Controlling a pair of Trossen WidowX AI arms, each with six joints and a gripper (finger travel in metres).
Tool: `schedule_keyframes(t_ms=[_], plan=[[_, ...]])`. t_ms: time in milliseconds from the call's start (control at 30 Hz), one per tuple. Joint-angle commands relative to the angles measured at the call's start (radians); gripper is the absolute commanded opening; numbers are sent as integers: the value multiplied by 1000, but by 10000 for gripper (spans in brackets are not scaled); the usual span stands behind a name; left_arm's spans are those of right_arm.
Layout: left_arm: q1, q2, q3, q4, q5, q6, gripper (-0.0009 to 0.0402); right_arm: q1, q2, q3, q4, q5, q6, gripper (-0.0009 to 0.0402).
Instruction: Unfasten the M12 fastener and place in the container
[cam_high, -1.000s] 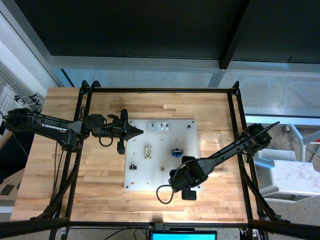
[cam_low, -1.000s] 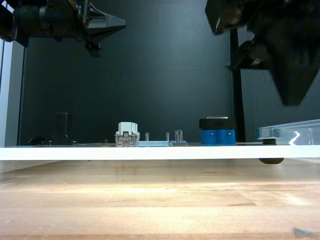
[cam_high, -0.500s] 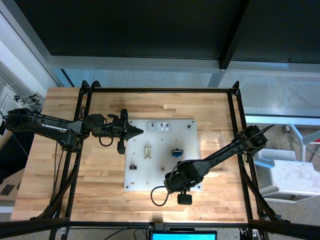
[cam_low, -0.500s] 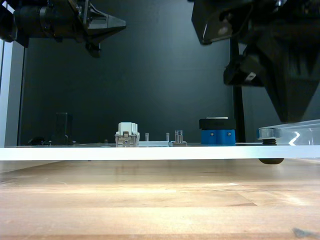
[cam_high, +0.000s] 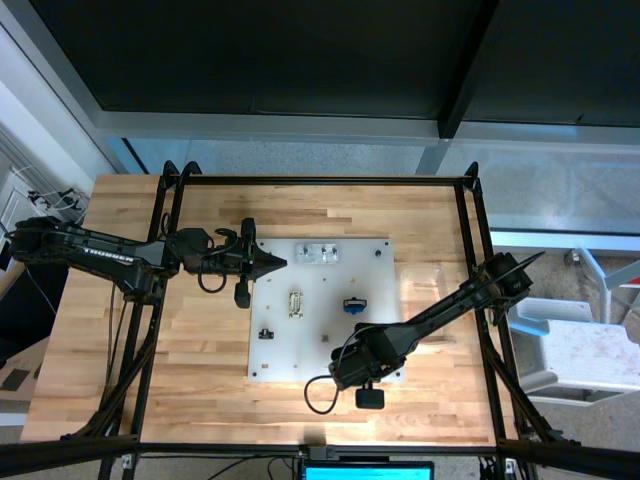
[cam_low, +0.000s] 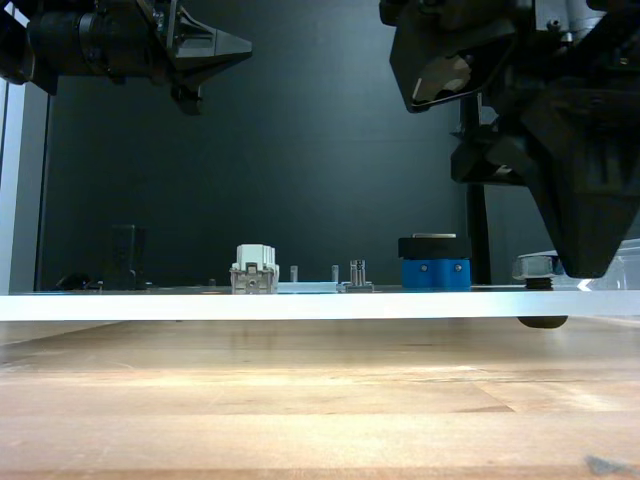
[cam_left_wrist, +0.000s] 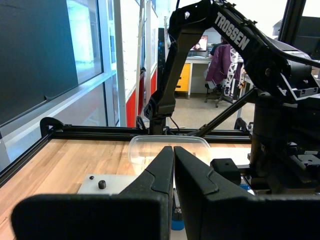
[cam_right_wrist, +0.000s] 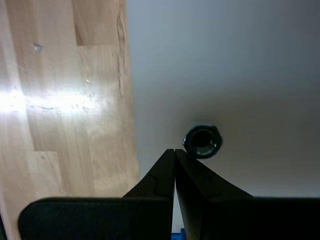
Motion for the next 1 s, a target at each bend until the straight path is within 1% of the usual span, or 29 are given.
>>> schedule_keyframes(t_ms=[33,67,267,300,333,367,433,467,500,600,700,767,800,833,900,933,1000], plan=[[0,0,0,0,0,0,0,-2,1,-1,0,12,6,0],[0,0,0,0,0,0,0,-2,1,-1,0,19,8,0],[0,0,0,0,0,0,0,-3,0,-1,0,24,5,0],[0,0,0,0,0,0,0,-3,0,-1,-5,28,2,0],[0,0,0,0,0,0,0,-3,-3,-1,-19,44,-4,0],[0,0,0,0,0,0,0,-3,-8,-1,-46,95,0,0],[0,0,0,0,0,0,0,-3,-25,0,-115,226,29,0],[0,0,0,0,0,0,0,-3,-34,0,-142,267,45,0],[0,0,0,0,0,0,0,-3,-40,0,-158,289,61,0],[0,0,0,0,0,0,0,-3,-59,0,-164,287,66,0],[0,0,0,0,0,0,0,-2,-68,0,-166,277,100,0],[0,0,0,0,0,0,0,-2,-69,3,-166,243,149,0],[0,0,0,0,0,0,0,-2,-69,8,-165,214,181,0],[0,0,0,0,0,0,0,-2,-69,13,-164,192,220,0],[0,0,0,0,0,0,0,-2,-69,23,-164,153,328,0],[0,0,0,0,0,0,0,-2,-69,30,-164,143,366,0],[0,0,0,0,0,0,0,-2,-69,49,-164,126,412,0]])
